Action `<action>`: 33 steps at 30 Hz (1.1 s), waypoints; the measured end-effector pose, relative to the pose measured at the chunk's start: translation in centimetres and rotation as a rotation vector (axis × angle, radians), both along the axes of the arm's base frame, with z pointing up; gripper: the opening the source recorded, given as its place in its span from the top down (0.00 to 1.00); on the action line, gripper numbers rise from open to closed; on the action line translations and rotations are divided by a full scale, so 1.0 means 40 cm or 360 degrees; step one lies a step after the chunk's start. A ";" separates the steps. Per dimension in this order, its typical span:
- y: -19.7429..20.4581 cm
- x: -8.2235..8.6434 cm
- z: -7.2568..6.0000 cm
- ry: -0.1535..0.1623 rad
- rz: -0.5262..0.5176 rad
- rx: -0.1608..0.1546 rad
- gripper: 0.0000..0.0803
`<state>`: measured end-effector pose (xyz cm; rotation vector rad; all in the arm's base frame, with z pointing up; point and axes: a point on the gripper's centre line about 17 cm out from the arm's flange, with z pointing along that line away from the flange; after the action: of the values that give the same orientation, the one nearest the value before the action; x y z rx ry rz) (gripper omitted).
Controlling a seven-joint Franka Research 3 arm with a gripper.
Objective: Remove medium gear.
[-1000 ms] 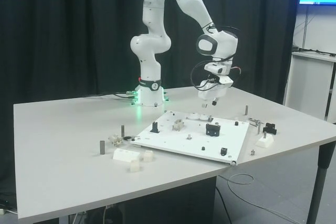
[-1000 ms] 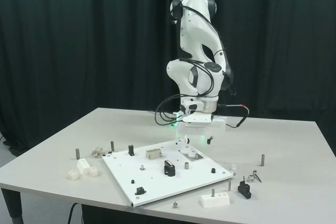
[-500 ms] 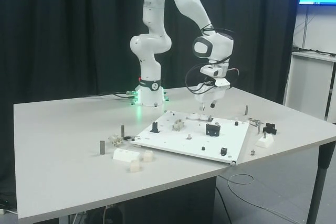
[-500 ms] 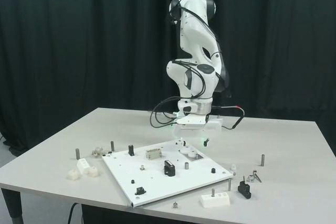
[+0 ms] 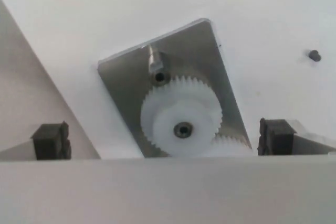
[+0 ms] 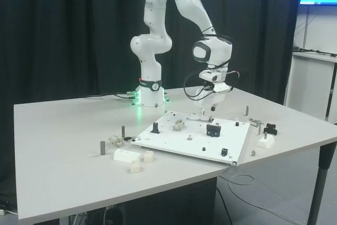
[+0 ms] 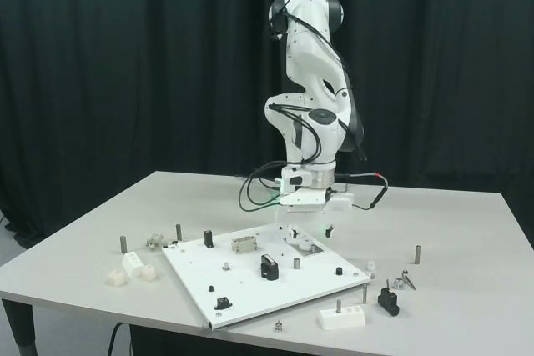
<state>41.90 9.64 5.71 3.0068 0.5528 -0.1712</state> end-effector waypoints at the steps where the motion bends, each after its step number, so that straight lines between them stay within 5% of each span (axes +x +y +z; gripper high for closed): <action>1: 0.000 0.000 -0.004 -0.0001 -0.0002 0.0002 0.00; 18: 0.003 -0.037 -0.071 0.0059 -0.0046 0.0017 0.00; 33: -0.015 -0.026 -0.067 0.0048 -0.0061 0.0012 0.01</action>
<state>40.86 9.05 3.05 3.0282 0.5000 -0.2175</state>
